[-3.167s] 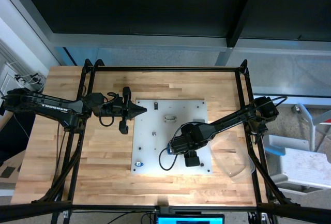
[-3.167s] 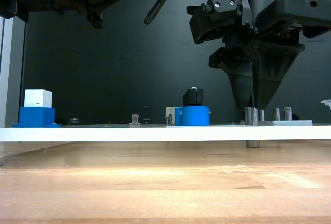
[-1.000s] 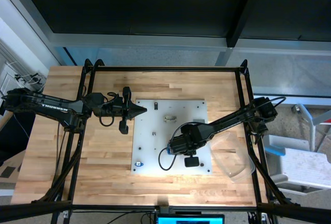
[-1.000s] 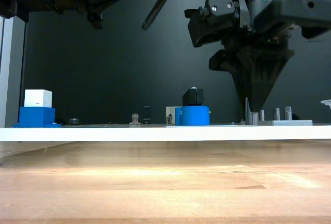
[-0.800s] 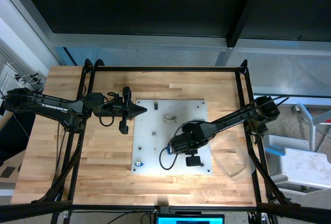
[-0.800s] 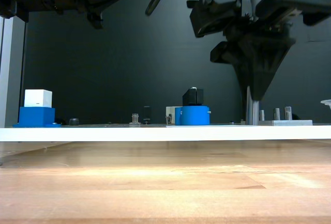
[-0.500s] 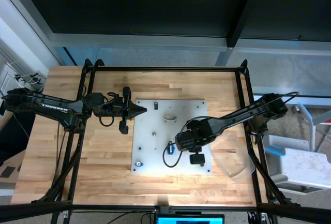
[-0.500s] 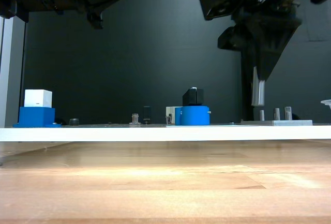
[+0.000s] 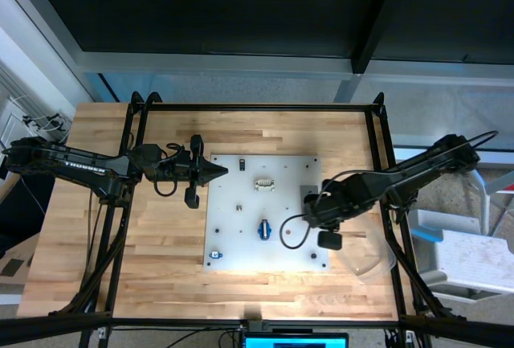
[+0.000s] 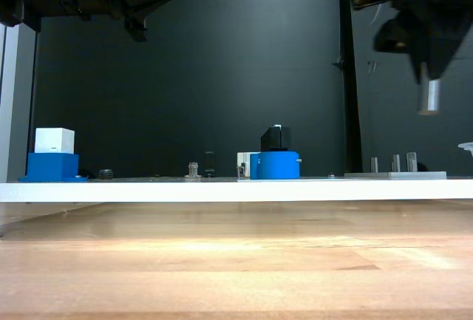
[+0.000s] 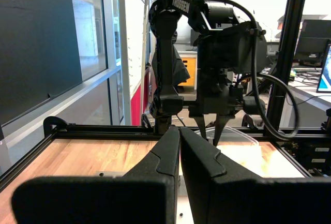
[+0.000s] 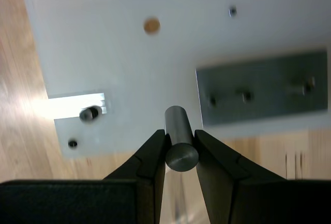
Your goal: Pick the 16mm cylinder and place it in the container
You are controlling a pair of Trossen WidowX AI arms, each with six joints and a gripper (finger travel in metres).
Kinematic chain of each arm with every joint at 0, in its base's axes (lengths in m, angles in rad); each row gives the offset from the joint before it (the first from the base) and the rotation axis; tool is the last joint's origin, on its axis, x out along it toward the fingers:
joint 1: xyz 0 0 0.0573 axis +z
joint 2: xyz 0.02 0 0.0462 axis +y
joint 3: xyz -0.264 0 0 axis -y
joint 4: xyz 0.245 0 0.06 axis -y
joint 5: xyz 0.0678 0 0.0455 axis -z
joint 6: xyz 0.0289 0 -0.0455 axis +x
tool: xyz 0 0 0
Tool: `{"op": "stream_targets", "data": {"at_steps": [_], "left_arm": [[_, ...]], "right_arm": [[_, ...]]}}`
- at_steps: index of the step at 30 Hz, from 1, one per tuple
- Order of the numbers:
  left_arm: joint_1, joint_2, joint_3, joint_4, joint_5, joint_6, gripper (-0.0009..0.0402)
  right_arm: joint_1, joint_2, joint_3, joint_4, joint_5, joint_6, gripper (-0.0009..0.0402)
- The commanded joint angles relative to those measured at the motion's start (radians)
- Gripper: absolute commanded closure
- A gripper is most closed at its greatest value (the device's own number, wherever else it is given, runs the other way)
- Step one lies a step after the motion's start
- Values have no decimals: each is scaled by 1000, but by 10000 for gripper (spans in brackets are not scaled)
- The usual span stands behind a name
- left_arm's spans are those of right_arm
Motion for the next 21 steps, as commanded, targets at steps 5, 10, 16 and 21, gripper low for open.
{"op": "stream_targets", "data": {"at_steps": [5,10,16,21], "left_arm": [[0,0,0,0,0,0,393],[0,0,0,0,0,0,393],[0,0,0,0,0,0,393],[0,0,0,0,0,0,393]], "right_arm": [[51,-89,-96,-28,-141,140,354],[81,-99,-155,-27,-261,185,354],[84,-99,-232,52,-313,183,354],[84,-97,-291,116,-312,183,354]]}}
